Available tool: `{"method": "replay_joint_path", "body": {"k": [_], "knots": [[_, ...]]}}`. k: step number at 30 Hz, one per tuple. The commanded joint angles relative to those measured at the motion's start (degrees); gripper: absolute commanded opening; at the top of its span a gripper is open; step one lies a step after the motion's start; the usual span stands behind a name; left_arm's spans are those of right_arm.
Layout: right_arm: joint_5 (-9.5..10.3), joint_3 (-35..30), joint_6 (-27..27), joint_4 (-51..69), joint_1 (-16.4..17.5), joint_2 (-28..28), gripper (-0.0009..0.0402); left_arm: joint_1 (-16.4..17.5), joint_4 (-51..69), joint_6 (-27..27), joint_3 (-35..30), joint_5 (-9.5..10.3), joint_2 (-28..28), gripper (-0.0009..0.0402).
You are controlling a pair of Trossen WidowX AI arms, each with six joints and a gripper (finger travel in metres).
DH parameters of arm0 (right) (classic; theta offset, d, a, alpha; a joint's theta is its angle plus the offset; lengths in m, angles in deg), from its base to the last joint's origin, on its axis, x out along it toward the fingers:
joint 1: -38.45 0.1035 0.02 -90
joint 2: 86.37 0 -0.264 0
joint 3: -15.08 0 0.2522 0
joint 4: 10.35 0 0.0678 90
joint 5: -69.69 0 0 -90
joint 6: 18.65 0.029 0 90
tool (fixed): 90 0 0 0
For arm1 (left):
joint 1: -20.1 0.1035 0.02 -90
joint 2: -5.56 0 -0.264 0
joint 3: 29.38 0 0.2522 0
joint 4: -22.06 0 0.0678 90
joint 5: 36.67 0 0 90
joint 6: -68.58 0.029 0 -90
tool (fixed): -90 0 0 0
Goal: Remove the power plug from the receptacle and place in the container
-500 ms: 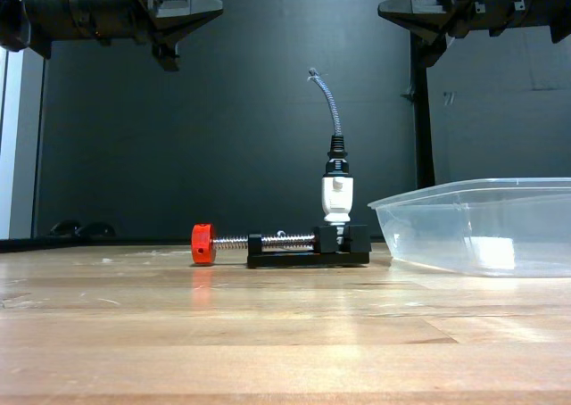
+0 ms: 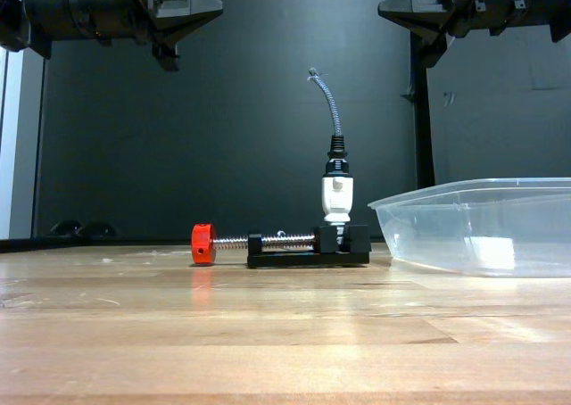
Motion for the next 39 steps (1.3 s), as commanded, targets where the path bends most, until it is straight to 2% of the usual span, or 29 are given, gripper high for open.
{"method": "replay_joint_path", "body": {"k": [1,6,13,21,25,31,39], "knots": [[0.33,-3.0,-0.1,6.6,0.2,0.9,0.0000,0.0,0.0,0.0,0.0,-0.02,0.0,0.0000],[0.42,-9.2,-0.1,19.9,1.4,4.5,0.0000,0.0,0.0,0.0,0.0,-0.02,0.0,0.0000],[0.42,-20.2,-0.6,37.7,4.2,13.6,0.0000,0.0,0.0,0.0,0.0,-0.02,0.0,0.0000],[0.28,-31.2,-0.5,52.0,7.4,24.8,0.0000,0.0,0.0,0.0,0.0,-0.02,0.0,0.0000],[-1.68,-36.2,0.1,57.7,8.5,30.3,0.0007,0.0,0.0,0.0,0.0,-0.02,0.0,0.0000],[-3.23,-43.9,2.3,64.6,9.2,37.5,0.0067,0.0,0.0,0.0,0.0,-0.02,0.0,0.0000],[-3.30,-51.1,3.8,69.0,9.4,44.5,0.0170,0.0,0.0,0.0,0.0,-0.02,0.0,0.0000]]}}
